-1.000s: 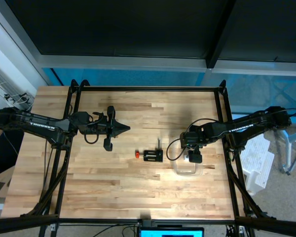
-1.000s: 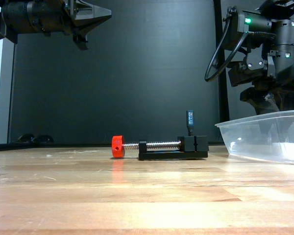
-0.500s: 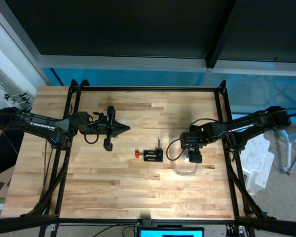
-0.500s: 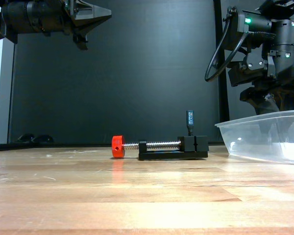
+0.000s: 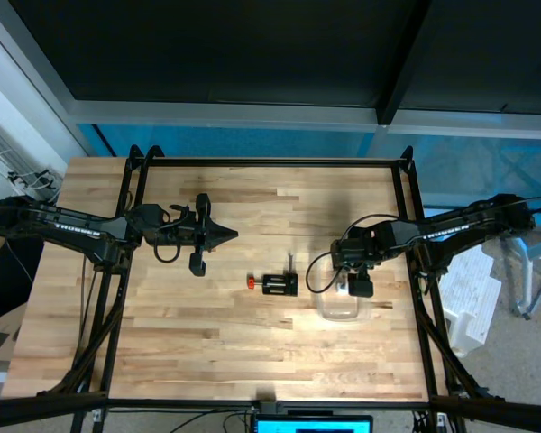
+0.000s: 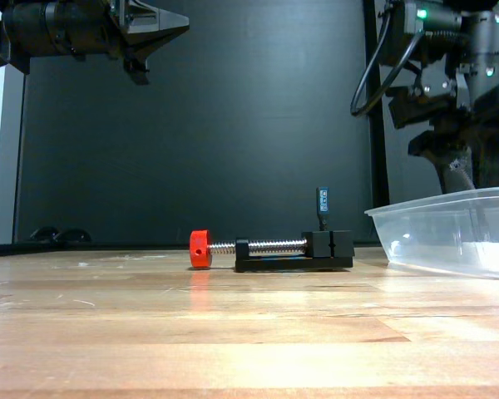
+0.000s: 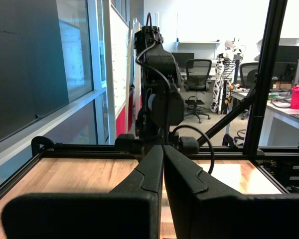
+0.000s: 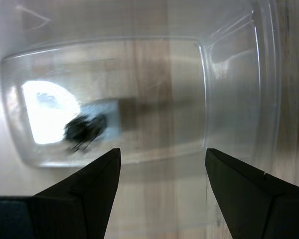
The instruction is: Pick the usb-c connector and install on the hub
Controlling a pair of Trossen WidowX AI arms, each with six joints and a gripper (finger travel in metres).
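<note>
"Views first: what does each one add?"

"The right wrist view looks straight down into the clear plastic tray (image 8: 229,99). The right gripper (image 8: 162,152) is spread wide above it with nothing between its fingers. A dark blurred shape (image 8: 84,130) lies on the tray floor, and I cannot tell what it is. The high view shows a small whitish piece, the usb-c connector (image 5: 342,290), inside the tray just beside that gripper. The left wrist view shows the left gripper (image 7: 163,154) pressed closed and empty, up over the table's left half."

"Anything changed?"

"In the low view the right gripper sits higher over the tray than half a second ago. The left one has not moved."

"And the hub?"

"The hub (image 5: 279,285) lies on the table (image 5: 207,343) to the left of the tray and apart from it. Its red-orange knob (image 5: 251,282) points away from the tray and its pin (image 6: 322,202) stands upright. The connector is in the tray, not on the hub."
</note>
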